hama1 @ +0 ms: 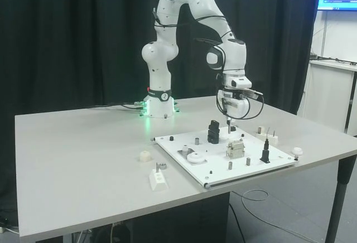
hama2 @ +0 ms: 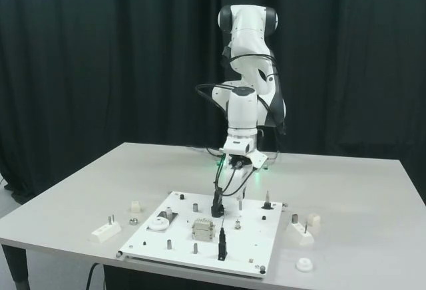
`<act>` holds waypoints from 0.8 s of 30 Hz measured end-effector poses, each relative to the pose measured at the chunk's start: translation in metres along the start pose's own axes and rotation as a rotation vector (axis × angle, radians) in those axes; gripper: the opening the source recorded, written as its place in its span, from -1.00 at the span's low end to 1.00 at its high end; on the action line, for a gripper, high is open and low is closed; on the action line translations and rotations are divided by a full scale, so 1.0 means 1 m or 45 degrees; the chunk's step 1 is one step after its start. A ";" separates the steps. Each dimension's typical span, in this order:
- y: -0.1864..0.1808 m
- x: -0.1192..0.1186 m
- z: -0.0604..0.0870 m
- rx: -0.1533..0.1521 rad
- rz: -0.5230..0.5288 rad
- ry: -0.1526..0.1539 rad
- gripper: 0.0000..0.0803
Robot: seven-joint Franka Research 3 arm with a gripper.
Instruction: Place square peg 2.
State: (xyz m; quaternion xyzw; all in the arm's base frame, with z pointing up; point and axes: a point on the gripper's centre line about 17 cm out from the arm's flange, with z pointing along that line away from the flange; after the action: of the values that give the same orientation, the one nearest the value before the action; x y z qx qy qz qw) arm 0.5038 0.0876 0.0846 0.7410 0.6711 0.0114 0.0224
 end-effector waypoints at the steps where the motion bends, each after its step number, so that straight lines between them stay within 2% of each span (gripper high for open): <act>1: 0.001 -0.001 -0.001 0.000 0.006 0.000 -0.85; 7: 0.006 -0.009 -0.005 -0.003 0.026 -0.002 -0.85; 24: 0.007 -0.017 -0.020 0.031 0.030 -0.009 -0.85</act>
State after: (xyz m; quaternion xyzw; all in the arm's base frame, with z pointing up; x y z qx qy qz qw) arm 0.5084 0.0707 0.1051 0.7491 0.6622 0.0009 0.0157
